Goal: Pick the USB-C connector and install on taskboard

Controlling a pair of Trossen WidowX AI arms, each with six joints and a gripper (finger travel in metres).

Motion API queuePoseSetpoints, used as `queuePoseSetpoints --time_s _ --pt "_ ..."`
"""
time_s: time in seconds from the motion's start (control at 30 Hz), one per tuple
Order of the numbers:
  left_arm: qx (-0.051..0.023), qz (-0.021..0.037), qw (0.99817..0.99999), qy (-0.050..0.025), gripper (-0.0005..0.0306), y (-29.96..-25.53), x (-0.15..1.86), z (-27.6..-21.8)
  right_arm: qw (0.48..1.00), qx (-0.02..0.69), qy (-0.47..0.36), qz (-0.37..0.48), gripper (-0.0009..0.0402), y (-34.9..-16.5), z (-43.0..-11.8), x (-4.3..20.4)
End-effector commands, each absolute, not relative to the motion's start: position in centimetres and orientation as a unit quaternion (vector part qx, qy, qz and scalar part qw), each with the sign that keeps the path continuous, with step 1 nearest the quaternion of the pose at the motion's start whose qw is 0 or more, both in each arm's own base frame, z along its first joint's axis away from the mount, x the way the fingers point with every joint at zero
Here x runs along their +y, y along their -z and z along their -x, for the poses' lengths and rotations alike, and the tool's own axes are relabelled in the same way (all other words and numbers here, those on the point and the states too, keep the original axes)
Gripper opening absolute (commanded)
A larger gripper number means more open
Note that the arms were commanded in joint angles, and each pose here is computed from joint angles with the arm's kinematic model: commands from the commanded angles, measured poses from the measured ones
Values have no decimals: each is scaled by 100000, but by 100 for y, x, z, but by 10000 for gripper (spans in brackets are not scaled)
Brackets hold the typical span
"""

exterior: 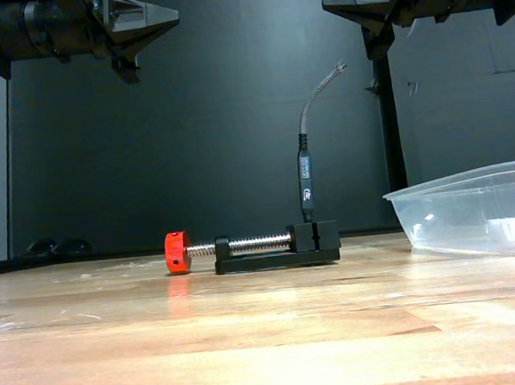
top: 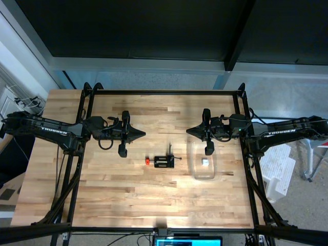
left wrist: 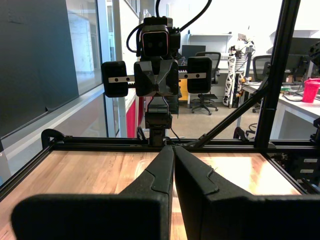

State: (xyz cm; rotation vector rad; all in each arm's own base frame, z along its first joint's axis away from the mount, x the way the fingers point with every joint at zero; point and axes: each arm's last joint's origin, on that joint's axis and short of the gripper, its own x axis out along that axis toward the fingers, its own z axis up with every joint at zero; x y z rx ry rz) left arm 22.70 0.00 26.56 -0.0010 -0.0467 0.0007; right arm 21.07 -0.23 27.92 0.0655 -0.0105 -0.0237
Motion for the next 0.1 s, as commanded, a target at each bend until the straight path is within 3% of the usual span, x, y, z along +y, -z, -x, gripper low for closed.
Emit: queuePoseSetpoints --time_s 0.03,0.1 --pt "-2336 29 99973 -18 0 -2657 0 -2270 99938 -564 1184 -3272 0 -2793 -2107 -23" --pt "-2355 29 99972 -37 0 -2658 1 -2270 99938 -564 1184 -3272 0 -2793 -2107 -23"
